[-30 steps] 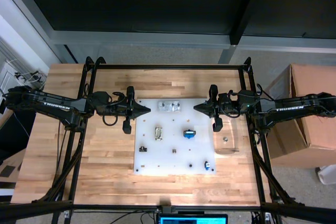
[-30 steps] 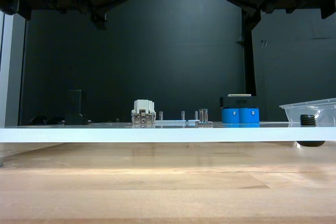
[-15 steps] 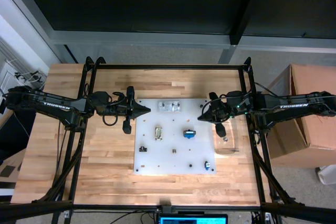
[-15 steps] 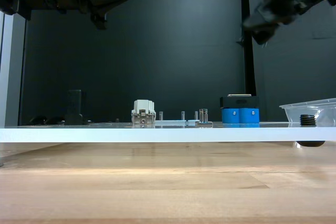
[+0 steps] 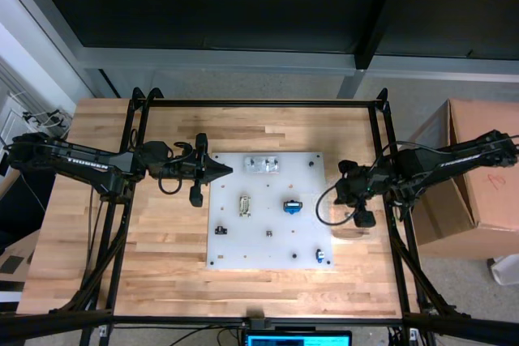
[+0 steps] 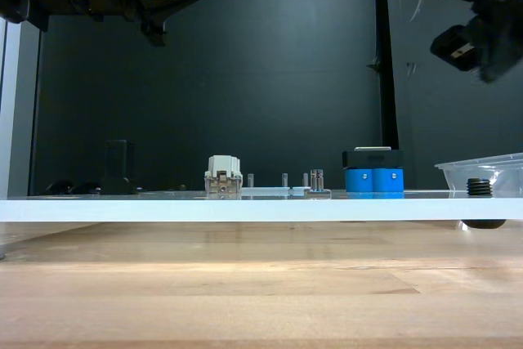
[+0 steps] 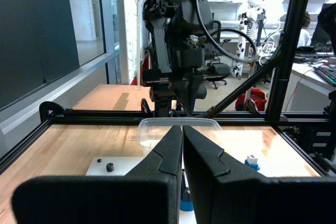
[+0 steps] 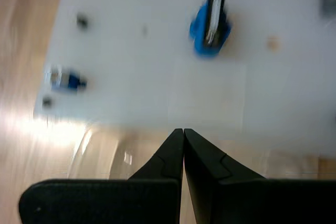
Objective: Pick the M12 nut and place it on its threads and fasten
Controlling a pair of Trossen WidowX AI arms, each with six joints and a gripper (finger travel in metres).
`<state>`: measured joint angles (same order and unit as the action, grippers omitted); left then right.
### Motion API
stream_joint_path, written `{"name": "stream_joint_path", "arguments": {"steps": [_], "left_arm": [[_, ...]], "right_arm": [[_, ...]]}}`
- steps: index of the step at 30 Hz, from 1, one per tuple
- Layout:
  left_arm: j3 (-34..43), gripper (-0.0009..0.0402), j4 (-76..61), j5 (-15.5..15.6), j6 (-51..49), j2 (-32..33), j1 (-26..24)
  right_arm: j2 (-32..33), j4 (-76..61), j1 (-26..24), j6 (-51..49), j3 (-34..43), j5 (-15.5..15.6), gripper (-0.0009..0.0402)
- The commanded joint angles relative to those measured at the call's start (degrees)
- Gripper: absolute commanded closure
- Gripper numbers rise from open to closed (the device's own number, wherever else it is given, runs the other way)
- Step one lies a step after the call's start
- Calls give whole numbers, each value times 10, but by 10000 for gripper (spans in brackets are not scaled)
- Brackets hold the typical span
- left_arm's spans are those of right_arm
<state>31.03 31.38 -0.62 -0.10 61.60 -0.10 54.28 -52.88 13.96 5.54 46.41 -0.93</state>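
High view puts my left pincer (image 5: pixel 226 170) at the far left edge of the white board (image 5: pixel 243 245), tips pointing inward and the arm behind it stretched over the bench (image 5: pixel 162 265). Its wrist camera shows the two fingers (image 7: pixel 163 156) pressed flat together with nothing between them. My right pincer (image 5: pixel 350 193) sits at the board's right edge, above the far end of the clear tray (image 5: pixel 357 233), and the low view shows it well up off the surface. Its own camera shows those fingers (image 8: pixel 205 156) clenched too and empty. They point down at the seam where the board meets the tray, and a blue connector (image 8: pixel 209 24) stands on the board beyond them. The black stud (image 6: pixel 480 188) stands near the board's near right edge. In the low view its ribs are bare, so the M12 nut is not on its stud. Where the nut lies I cannot tell: the right arm covers part of the tray from above, and no view shows it plainly.
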Motion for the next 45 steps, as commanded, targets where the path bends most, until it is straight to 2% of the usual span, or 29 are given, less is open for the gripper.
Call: {"name": "stream_joint_path", "arguments": {"steps": [1, 9, 12, 21, 26, 31, 38, 45], "left_arm": [[0, 393, 0, 0, 0, 0, 0], [0, 393, 0, 0, 0, 0, 0], [0, 393, 0, 0, 0, 0, 0], [0, 393, 0, 0, 0, 0, 0], [0, 393, 0, 0, 0, 0, 0], [0, 393, 0, 0, 0, 0, 0], [0, 393, 0, 0, 0, 0, 0], [0, 393, 0, 0, 0, 0, 0]], "right_arm": [[38, -68, 6, -20, 24, -2, 393], [120, -112, 27, -137, 49, 2, 391], [144, -111, 33, -172, 49, 6, 379], [182, -109, 71, -289, 44, 4, 275], [176, -104, 97, -290, 19, 5, 220], [164, -67, 98, -292, -22, 4, 185], [164, -42, 99, -300, -45, 5, 165], [164, -28, 99, -297, -63, 5, 166]]}}
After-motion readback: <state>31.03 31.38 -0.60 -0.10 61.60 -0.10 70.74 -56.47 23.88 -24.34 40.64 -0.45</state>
